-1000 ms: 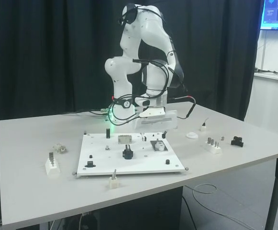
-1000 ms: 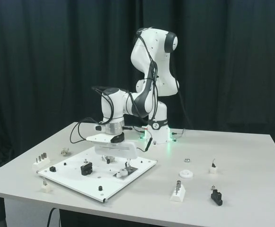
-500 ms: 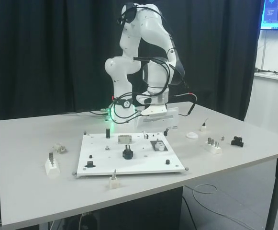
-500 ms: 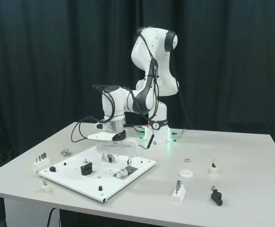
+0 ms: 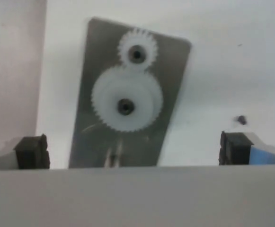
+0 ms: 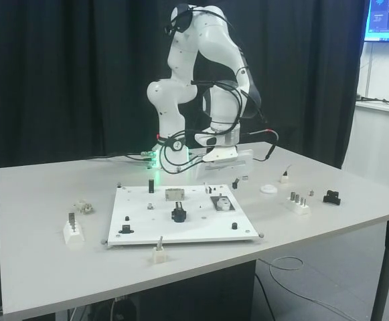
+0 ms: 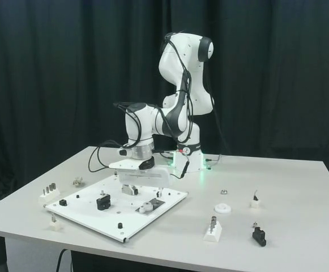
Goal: Pick large gear.
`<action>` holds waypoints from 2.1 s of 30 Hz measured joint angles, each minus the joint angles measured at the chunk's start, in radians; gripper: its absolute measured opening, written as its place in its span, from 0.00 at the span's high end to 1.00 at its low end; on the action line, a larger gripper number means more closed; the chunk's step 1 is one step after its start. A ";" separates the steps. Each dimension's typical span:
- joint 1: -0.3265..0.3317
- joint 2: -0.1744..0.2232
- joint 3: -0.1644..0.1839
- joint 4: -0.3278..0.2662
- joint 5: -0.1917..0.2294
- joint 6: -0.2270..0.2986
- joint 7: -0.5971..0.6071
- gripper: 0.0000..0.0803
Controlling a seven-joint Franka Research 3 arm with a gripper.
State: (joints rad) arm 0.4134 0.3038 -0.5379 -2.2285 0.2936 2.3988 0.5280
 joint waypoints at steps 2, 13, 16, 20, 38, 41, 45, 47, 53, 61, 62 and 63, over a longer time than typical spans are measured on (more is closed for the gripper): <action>0.006 -0.002 0.005 0.000 0.000 -0.007 0.000 0.00; 0.040 -0.024 0.061 -0.022 0.015 -0.016 0.020 0.00; 0.053 -0.031 0.080 -0.027 0.016 -0.016 0.044 0.00; 0.074 -0.035 0.104 -0.032 0.016 -0.015 0.081 0.00; 0.175 -0.036 0.195 -0.073 0.014 0.039 0.241 0.00; 0.189 -0.036 0.207 -0.087 0.013 0.053 0.260 0.00; 0.207 -0.036 0.222 -0.107 0.013 0.072 0.300 0.00; 0.214 -0.036 0.234 -0.118 0.013 0.084 0.322 0.00; 0.229 -0.036 0.271 -0.147 0.009 0.123 0.382 0.00; 0.230 -0.035 0.318 -0.175 -0.013 0.173 0.452 0.00; 0.230 -0.034 0.322 -0.178 -0.016 0.177 0.459 0.00; 0.230 -0.034 0.327 -0.180 -0.020 0.183 0.466 0.00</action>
State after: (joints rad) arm 0.6437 0.2703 -0.2110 -2.4085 0.2731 2.5819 0.9943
